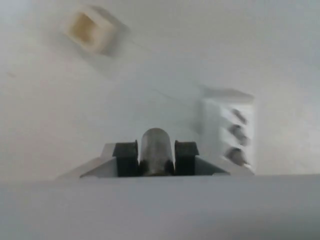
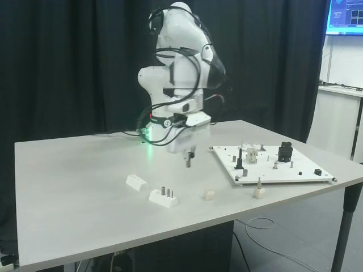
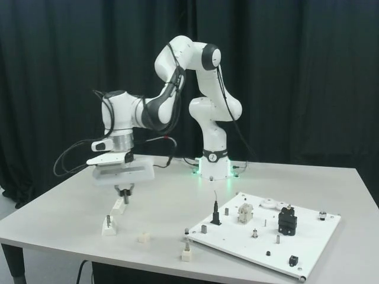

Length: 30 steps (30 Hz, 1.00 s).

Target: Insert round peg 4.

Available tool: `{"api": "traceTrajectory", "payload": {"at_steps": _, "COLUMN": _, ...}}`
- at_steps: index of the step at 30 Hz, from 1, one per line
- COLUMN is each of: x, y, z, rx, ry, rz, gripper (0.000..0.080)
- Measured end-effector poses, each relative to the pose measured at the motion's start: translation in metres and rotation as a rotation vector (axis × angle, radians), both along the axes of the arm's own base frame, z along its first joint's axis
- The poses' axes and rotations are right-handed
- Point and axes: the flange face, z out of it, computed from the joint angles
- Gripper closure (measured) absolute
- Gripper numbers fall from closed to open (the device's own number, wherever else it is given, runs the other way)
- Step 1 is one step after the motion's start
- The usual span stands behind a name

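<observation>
Two opposed room views share table [image 3: 71, 204] (wrist looks down).

A smooth, dull-metal round peg [image 1: 155, 150] is gripped between matt black finger pads [image 1: 126, 156]; matt grey table [image 2: 68, 170], glossy white plastic-looking arm shells [image 3: 177, 56], black cloth curtain [image 3: 308, 77].

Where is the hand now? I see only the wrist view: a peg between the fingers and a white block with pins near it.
Observer: The hand hangs above the grey table, not touching it. The round peg points down.
Operator: Is a board under it?
Observer: No. The white board lies on the table apart from the hand, not under it.
Operator: Are there other blocks?
Observer: Yes. A second white block lies beside the block with pins.
</observation>
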Motion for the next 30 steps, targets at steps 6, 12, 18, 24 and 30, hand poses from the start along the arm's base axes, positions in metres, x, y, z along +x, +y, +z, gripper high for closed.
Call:
{"api": "traceTrajectory", "payload": {"at_steps": 6, "x": 0.007, "y": 0.043, "z": 0.012, "rx": 0.016, "ry": 0.022, "rz": -0.038, "gripper": 0.065}}
{"api": "traceTrajectory", "payload": {"at_steps": 12, "x": 0.011, "y": 0.082, "z": 0.027, "rx": 0.023, "ry": 0.032, "rz": -0.073, "gripper": 0.065}}
{"api": "traceTrajectory", "payload": {"at_steps": 18, "x": 0.012, "y": 0.115, "z": 0.043, "rx": 0.02, "ry": 0.034, "rz": -0.141, "gripper": 0.065}}
{"api": "traceTrajectory", "payload": {"at_steps": 24, "x": 0.009, "y": 0.139, "z": 0.06, "rx": -0.003, "ry": 0.042, "rz": -0.258, "gripper": 0.065}}
{"api": "traceTrajectory", "payload": {"at_steps": 30, "x": 0.006, "y": 0.158, "z": 0.074, "rx": -0.032, "ry": 0.044, "rz": -0.388, "gripper": 0.065}}
